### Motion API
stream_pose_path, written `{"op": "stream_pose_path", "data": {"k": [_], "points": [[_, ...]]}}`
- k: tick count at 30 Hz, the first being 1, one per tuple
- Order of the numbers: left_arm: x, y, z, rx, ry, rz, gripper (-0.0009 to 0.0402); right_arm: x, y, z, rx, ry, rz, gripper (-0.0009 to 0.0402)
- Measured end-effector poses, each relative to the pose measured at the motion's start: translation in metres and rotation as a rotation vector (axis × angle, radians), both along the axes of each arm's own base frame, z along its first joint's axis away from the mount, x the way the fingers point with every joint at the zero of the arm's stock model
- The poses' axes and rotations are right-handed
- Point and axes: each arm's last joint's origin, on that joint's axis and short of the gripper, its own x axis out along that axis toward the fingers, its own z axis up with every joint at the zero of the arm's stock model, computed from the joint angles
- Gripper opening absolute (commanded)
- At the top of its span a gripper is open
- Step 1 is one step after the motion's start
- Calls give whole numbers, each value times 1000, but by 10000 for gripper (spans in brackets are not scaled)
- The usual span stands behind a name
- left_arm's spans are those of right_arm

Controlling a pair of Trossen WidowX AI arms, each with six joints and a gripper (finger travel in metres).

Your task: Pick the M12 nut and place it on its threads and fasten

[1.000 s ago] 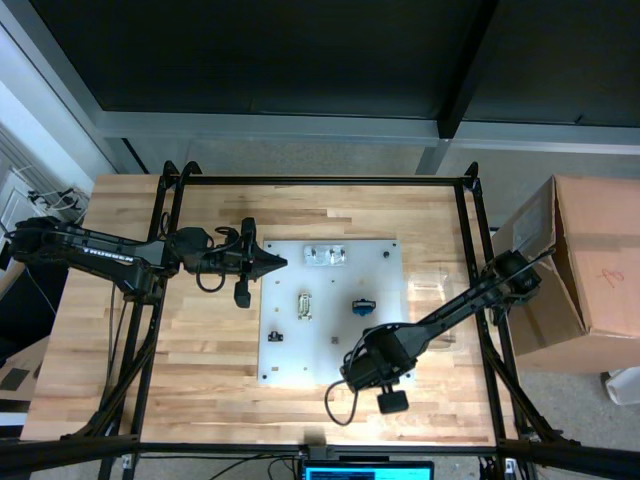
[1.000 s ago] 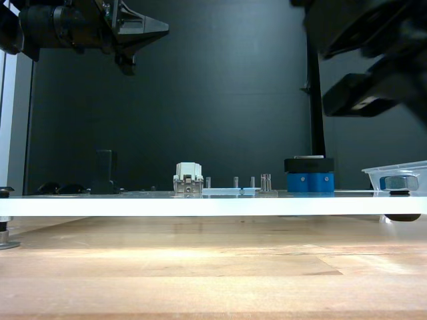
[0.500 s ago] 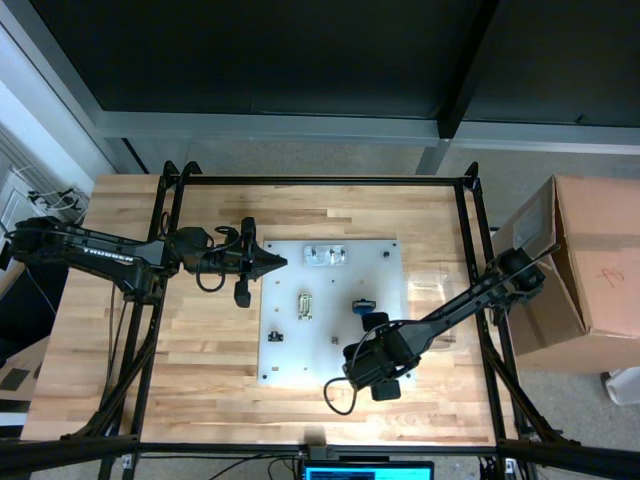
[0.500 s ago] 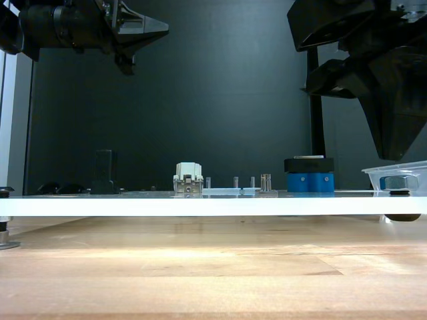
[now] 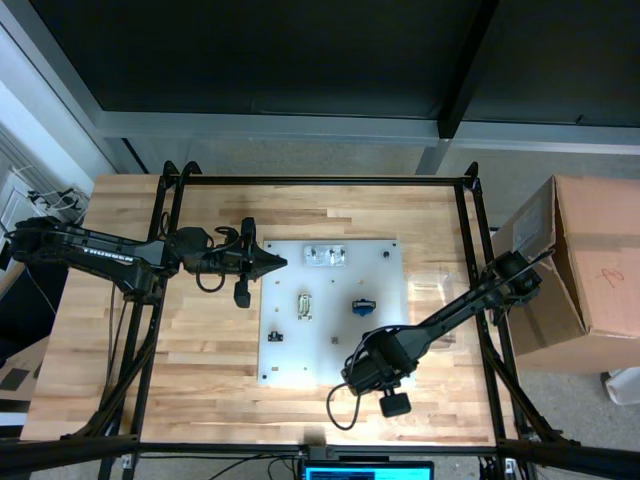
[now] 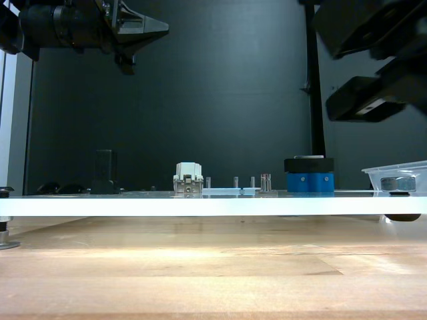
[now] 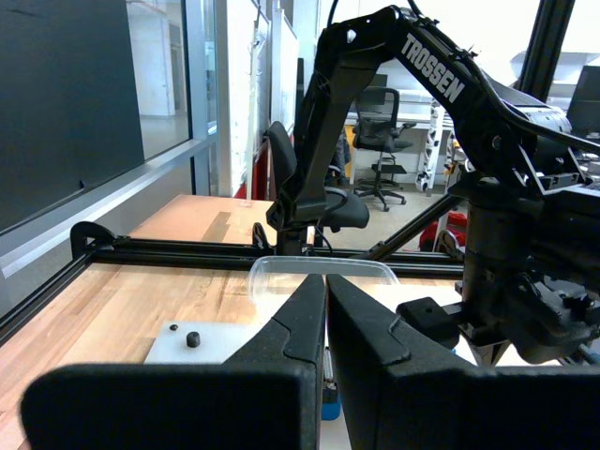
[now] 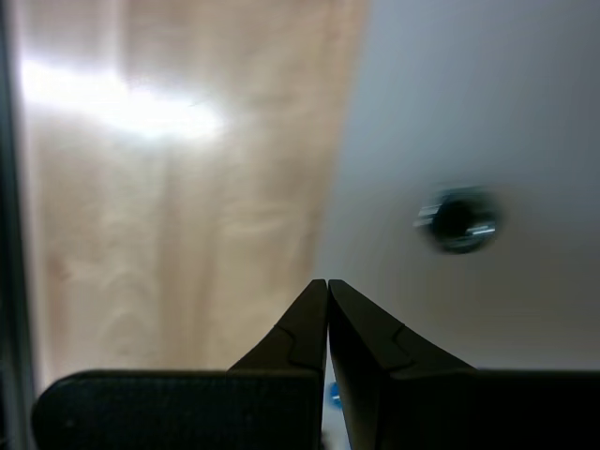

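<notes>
The small silver nut (image 6: 399,183) sits low on its black stud at the board's near right edge, in front of the clear tray (image 6: 407,169). From above it is a silver ring with a dark centre (image 8: 457,220) on the white board (image 8: 487,112). My right gripper (image 8: 327,284) hangs above the board beside the nut, shut with nothing between its fingers. Its wrist (image 5: 378,368) hides the stud from the high view. My left gripper (image 7: 326,281) is shut and empty, held high over the board's far left edge (image 5: 274,262).
On the board stand a blue and black block (image 6: 309,175), a grey connector (image 6: 189,180) and small silver posts (image 6: 235,181). A cardboard box (image 5: 585,270) stands past the table's right edge. A black frame (image 5: 320,181) surrounds the table.
The right wrist twisted over the board's near right corner and swung back to about where it was a second ago. The nut has stayed in place. The left arm has not moved.
</notes>
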Motion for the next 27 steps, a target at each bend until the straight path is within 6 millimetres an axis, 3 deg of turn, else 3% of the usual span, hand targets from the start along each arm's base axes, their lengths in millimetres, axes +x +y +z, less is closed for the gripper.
{"op": "stream_pose_path", "data": {"k": [16,22,27], "points": [[0,0,0,0,0,0,0,-4,-13,15,-260,-137,-75,0],[0,0,0,0,0,0,0,1,-9,1,-232,-154,-77,0],[0,0,0,0,0,0,0,-2,-2,-1,28,-10,6,0]]}}
